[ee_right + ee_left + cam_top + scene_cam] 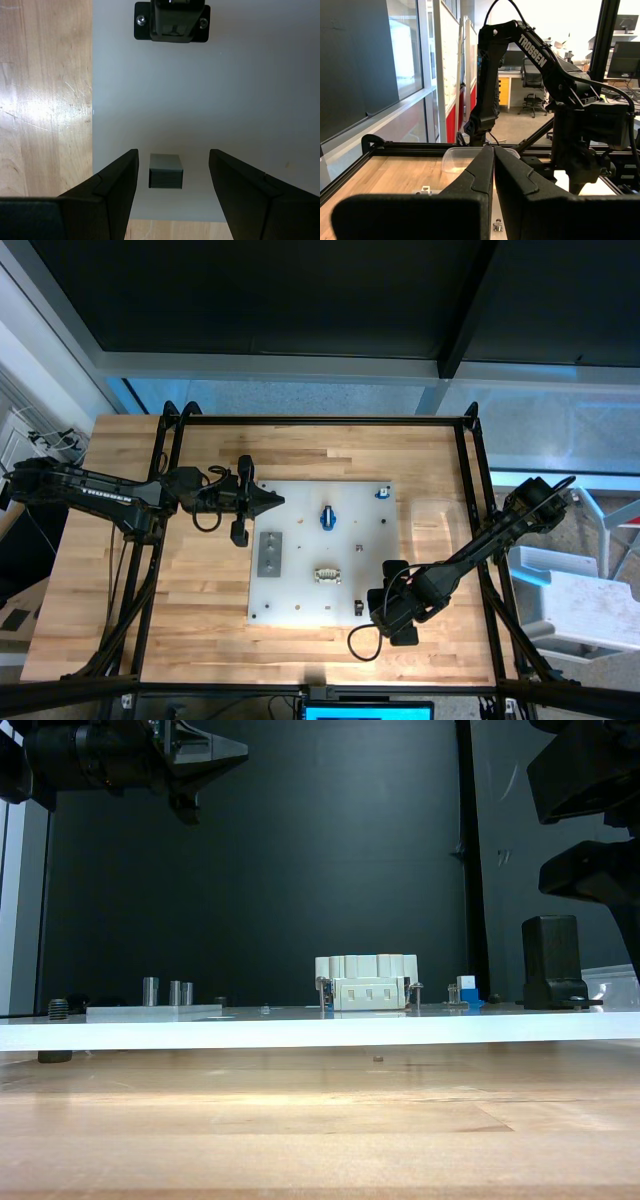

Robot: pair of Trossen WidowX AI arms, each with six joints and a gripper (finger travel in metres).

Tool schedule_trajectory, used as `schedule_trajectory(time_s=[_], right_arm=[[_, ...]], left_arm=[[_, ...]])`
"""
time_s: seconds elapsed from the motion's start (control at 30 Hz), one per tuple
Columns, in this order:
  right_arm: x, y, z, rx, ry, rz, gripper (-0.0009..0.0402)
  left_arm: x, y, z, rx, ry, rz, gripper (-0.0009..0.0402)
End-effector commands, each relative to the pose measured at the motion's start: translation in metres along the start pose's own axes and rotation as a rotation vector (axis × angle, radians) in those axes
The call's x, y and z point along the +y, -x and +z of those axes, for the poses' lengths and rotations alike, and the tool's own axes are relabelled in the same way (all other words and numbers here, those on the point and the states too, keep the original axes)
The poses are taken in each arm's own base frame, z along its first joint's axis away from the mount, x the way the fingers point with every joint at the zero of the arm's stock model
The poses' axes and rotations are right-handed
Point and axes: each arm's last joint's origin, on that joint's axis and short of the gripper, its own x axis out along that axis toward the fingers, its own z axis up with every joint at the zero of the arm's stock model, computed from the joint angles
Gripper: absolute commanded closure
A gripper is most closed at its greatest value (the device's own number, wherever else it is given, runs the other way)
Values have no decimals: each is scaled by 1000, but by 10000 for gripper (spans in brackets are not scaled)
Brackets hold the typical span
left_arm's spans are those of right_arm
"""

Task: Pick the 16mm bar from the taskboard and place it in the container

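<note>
The white taskboard [300,500] lies mid-table. My right gripper [172,187] points straight down over its near right corner. Its fingers [117,185] are open on either side of a short grey square-section piece, the 16mm bar [166,171], which stands on the board without touching them. In the high view the right gripper [388,592] hides the bar. The clear container [435,515] sits on the wood just right of the board and also shows beyond my left gripper [494,155], as the container [457,159]. The left gripper [275,501] is shut and empty, held level above the board's far left corner.
The board carries a grey metal block [270,552] with short upright pegs [150,990], a blue part [328,517], a white connector [327,576] and a black fitting [172,20] close to the bar. A black frame [320,421] rings the table.
</note>
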Motion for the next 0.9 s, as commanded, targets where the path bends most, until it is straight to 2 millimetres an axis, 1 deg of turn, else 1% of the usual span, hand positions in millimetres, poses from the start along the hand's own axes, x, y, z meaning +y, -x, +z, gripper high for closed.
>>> schedule_trajectory(time_s=[0.03, 0.5, 0.9], right_arm=[[0, 0, 0, 6, 3, 0, 214], [0, 0, -1, 23, 3, 17, 286], [0, 1, -1, 18, 2, 18, 359]], left_arm=[[0, 0, 0, 0, 0, 0, 393], [0, 0, 0, 0, 0, 0, 393], [0, 0, 0, 0, 0, 0, 393]])
